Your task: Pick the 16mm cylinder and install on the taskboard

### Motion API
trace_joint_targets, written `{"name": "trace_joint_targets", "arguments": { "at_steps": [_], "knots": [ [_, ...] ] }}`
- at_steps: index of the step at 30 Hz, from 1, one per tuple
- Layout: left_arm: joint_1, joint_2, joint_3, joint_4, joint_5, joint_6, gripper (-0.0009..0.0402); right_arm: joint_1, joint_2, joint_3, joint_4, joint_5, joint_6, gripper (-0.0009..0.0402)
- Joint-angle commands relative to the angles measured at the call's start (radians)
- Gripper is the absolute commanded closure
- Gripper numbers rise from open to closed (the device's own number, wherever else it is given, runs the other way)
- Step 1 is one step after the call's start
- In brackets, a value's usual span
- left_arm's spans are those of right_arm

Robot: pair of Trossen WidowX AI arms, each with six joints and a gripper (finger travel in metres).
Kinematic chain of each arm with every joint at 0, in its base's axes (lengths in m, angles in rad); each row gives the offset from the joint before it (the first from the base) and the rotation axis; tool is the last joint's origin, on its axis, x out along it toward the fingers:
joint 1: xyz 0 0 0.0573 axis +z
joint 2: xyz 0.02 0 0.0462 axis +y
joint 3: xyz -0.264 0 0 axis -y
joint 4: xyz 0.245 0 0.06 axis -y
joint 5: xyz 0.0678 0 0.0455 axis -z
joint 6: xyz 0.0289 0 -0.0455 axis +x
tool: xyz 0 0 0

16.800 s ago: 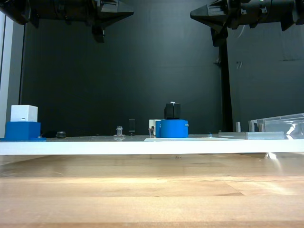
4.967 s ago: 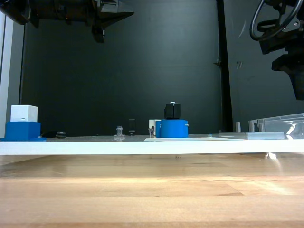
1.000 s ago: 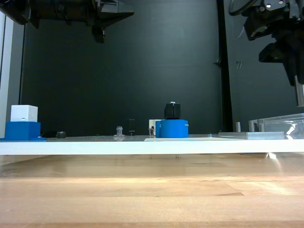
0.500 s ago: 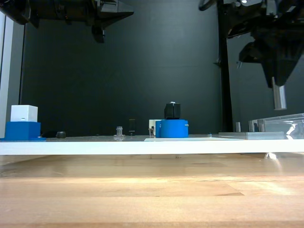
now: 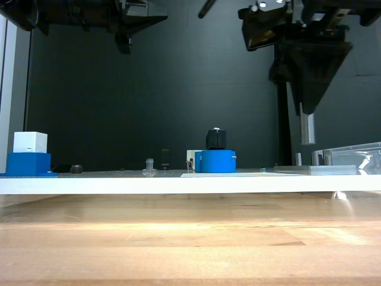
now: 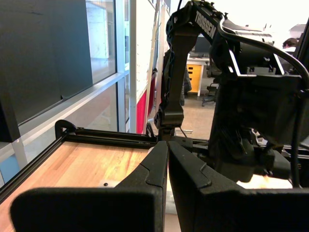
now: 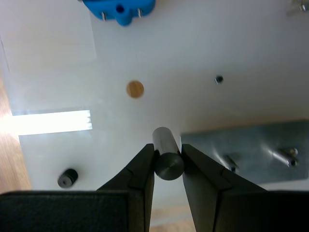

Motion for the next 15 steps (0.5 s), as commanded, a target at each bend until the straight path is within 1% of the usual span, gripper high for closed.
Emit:
{"name": "trace_joint_targets", "arguments": {
  "at_steps": [1,7,12,15],
  "knots": [
    [0.0,0.0,0.0,-0.001,0.0,0.0,0.0392,-0.001,0.03,0.026,0.0,-0.002,-0.006,0.0393],
    [0.0,0.0,0.0,-0.001,0.0,0.0,0.0392,-0.001,0.081,0.076,0.0,-0.003,-0.016,0.0393],
    [0.0,0.0,0.0,0.0,0.0,0.0,0.0392,-0.001,0.118,0.1,0.007,-0.013,-0.021,0.0393],
    [0.0,0.0,0.0,-0.001,0.0,0.0,0.0392,0.0,0.139,0.116,0.018,-0.028,-0.025,0.0393]
  ]
}}
